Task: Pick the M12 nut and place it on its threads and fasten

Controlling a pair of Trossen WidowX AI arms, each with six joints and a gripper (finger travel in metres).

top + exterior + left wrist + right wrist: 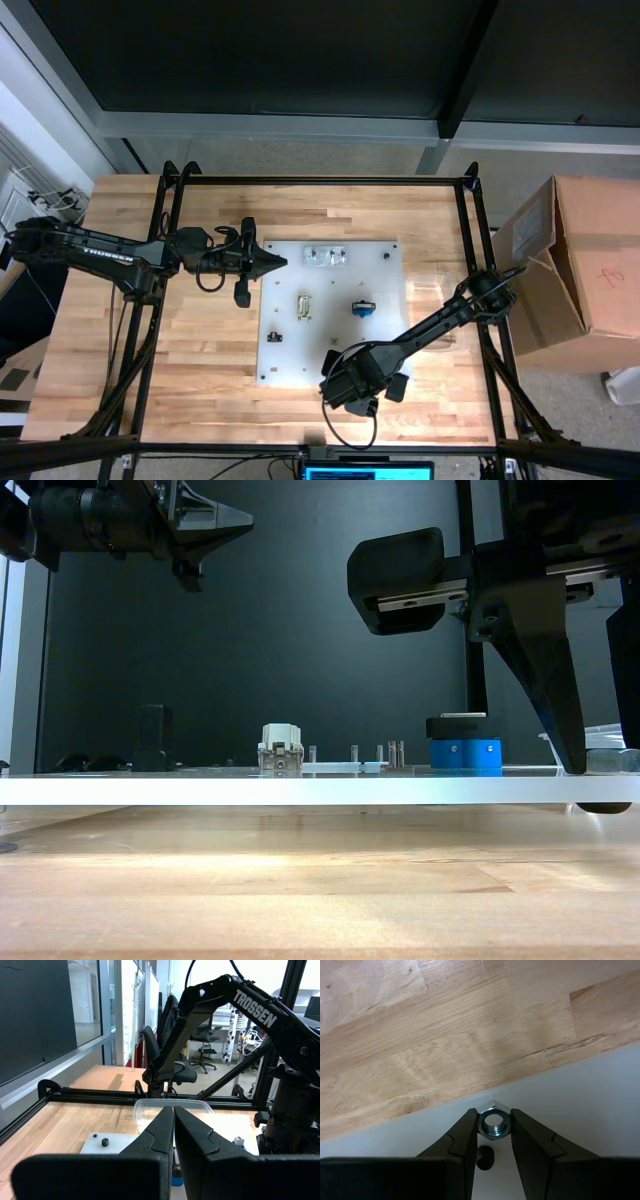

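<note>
In the right wrist view the silver M12 nut (494, 1124) is pinched between the two fingers of my right gripper (494, 1119), hole facing the camera, over the white board (580, 1105) close to its near edge. The short black stud (484, 1157) stands bare between the fingers, just behind the nut, so the nut is clear of it. In the high view my right gripper (350, 385) hangs over the board's near right part and hides both nut and stud. My left gripper (275, 262) hovers shut and empty over the board's far left edge, its fingers (165, 1127) pressed together.
A clear tray (435, 290) lies right of the board (290, 360), and a cardboard box (580, 260) stands beyond the table's right edge. On the board are a blue part (363, 308), a white connector (304, 306) and a black post (388, 254). Black frame rails border the table.
</note>
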